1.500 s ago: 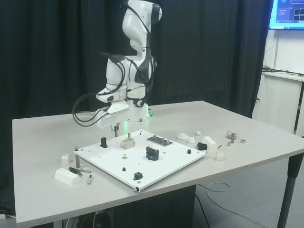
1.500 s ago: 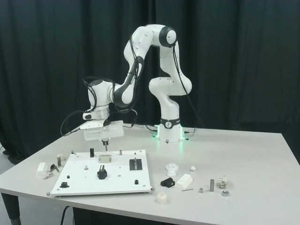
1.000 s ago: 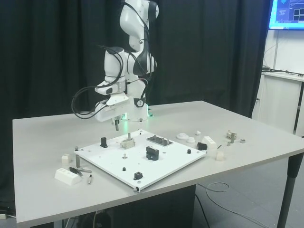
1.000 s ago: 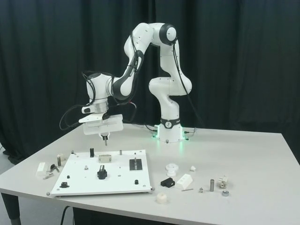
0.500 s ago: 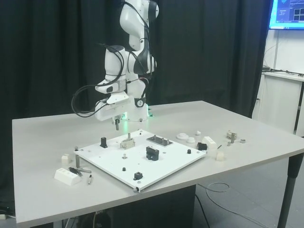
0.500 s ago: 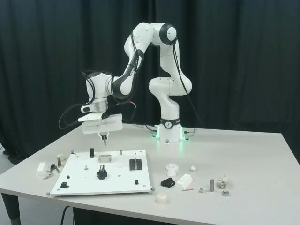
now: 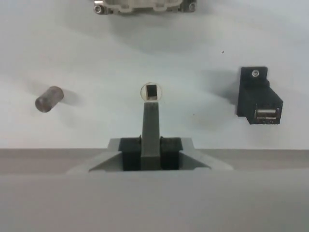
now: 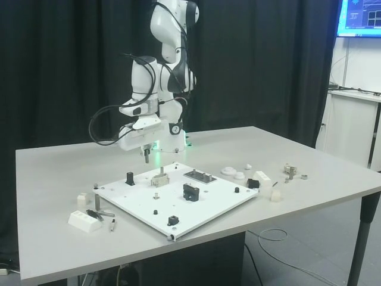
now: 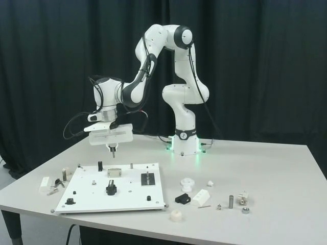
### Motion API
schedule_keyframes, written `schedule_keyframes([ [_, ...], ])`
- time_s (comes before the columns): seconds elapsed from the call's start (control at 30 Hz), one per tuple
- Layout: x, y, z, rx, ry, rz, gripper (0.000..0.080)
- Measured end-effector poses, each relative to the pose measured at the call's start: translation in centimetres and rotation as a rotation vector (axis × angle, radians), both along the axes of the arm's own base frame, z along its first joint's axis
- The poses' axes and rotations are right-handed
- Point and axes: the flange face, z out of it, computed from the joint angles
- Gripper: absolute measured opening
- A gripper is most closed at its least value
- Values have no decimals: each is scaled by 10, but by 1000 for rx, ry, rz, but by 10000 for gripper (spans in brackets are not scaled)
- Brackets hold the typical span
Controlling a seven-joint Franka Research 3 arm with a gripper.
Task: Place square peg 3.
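Connector (image 7: 145, 6) (grey) cut by edge

A white board (image 8: 178, 202) lies on the grey table (image 8: 53, 179), below the claw. On it, nearest under the claw, stand a black post (image 8: 130, 177) and a grey connector block (image 8: 159, 178); farther off sit a black block (image 8: 190, 192) and a dark plate (image 8: 200, 176). Small white parts (image 9: 196, 196) lie on the table well away from the claw, beyond the board's far edge.

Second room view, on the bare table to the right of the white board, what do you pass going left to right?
White round knob → black block → white rectangular block → thin pin → upright grey cylinder → small white-and-metal connector.
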Motion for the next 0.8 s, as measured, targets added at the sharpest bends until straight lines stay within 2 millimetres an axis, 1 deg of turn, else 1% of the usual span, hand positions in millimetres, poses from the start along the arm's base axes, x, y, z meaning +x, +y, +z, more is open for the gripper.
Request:
schedule_keyframes([
  [0.2, 5, 8, 2, 2, -5, -3, 76],
  [0.37, 15, 27, 8, 17, -8, -21, 76],
  [0.57, 32, 63, 19, 49, -19, -43, 76],
  [0.67, 41, 85, 25, 60, -19, -52, 76],
  [0.8, 53, 119, 32, 66, -20, -65, 76],
])
